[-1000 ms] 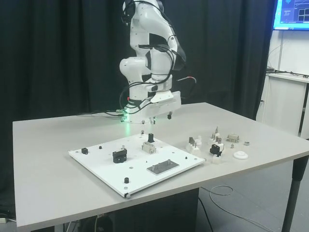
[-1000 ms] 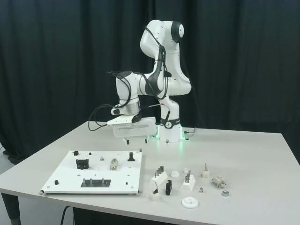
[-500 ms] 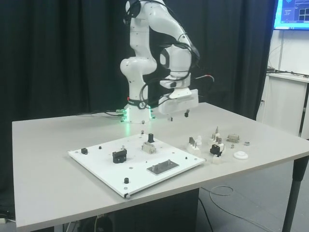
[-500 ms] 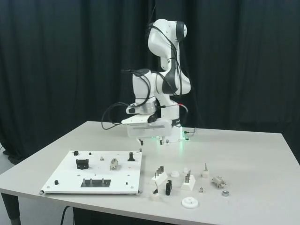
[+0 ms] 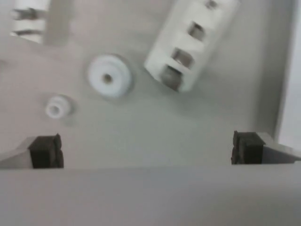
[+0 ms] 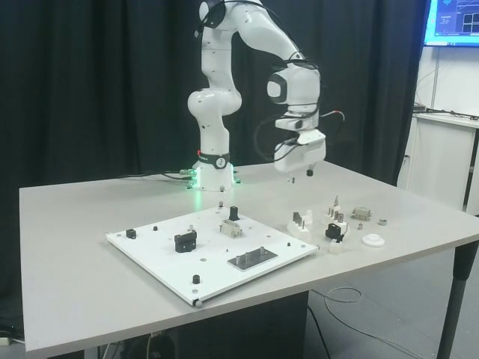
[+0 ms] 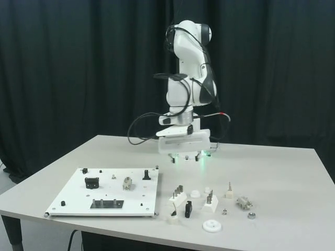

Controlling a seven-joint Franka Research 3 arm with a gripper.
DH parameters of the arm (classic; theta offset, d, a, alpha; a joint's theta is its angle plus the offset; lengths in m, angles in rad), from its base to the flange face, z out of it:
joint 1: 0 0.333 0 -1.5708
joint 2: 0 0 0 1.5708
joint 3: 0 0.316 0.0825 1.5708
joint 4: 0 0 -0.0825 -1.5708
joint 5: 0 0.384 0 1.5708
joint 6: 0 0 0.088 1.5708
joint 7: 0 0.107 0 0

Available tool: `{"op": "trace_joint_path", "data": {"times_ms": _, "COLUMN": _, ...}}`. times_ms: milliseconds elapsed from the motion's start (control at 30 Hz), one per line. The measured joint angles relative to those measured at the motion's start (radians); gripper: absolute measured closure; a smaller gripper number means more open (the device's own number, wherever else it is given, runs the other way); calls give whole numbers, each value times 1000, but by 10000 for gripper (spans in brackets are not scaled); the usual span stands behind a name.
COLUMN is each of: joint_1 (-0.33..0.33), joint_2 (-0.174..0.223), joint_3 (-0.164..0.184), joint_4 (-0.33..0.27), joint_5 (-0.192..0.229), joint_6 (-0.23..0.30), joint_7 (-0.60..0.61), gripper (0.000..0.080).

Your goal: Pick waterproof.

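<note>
The fingers [image 5: 46, 151] are being held wide apart, empty, above the bench [image 7: 272, 172], touching nothing.

Even, bright overhead light on the grey table [image 6: 67, 224], soft shadows, black backdrop; wrist view motion-blurred.

Small parts [image 7: 209, 204] lie on the table [image 7: 277, 178] beside the board [image 7: 104, 193].

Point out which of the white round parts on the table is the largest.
The white gear-like disc at the table's front edge. It is wider and flatter than the two small round caps lying farther back, under the gripper.
</note>
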Motion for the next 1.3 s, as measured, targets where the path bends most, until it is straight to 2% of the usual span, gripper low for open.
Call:
{"op": "trace_joint_path", "data": {"times_ms": 433, "joint_1": 38, "joint_2": 3, "joint_3": 94, "joint_4": 20, "joint_5": -41, "joint_6": 69, "joint_7": -14, "gripper": 3}}
{"op": "trace_joint_path", "data": {"times_ms": 933, "joint_1": 42, "joint_2": 34, "joint_3": 232, "joint_4": 51, "joint_5": -99, "joint_6": 72, "joint_7": -122, "gripper": 3}}
{"op": "trace_joint_path", "data": {"times_ms": 1067, "joint_1": 42, "joint_2": 49, "joint_3": 264, "joint_4": 65, "joint_5": -124, "joint_6": 71, "joint_7": -264, "gripper": 3}}
{"op": "trace_joint_path", "data": {"times_ms": 1167, "joint_1": 42, "joint_2": 62, "joint_3": 284, "joint_4": 79, "joint_5": -126, "joint_6": 71, "joint_7": -396, "gripper": 3}}
{"op": "trace_joint_path", "data": {"times_ms": 1300, "joint_1": 42, "joint_2": 80, "joint_3": 305, "joint_4": 103, "joint_5": -132, "joint_6": 69, "joint_7": -502, "gripper": 3}}
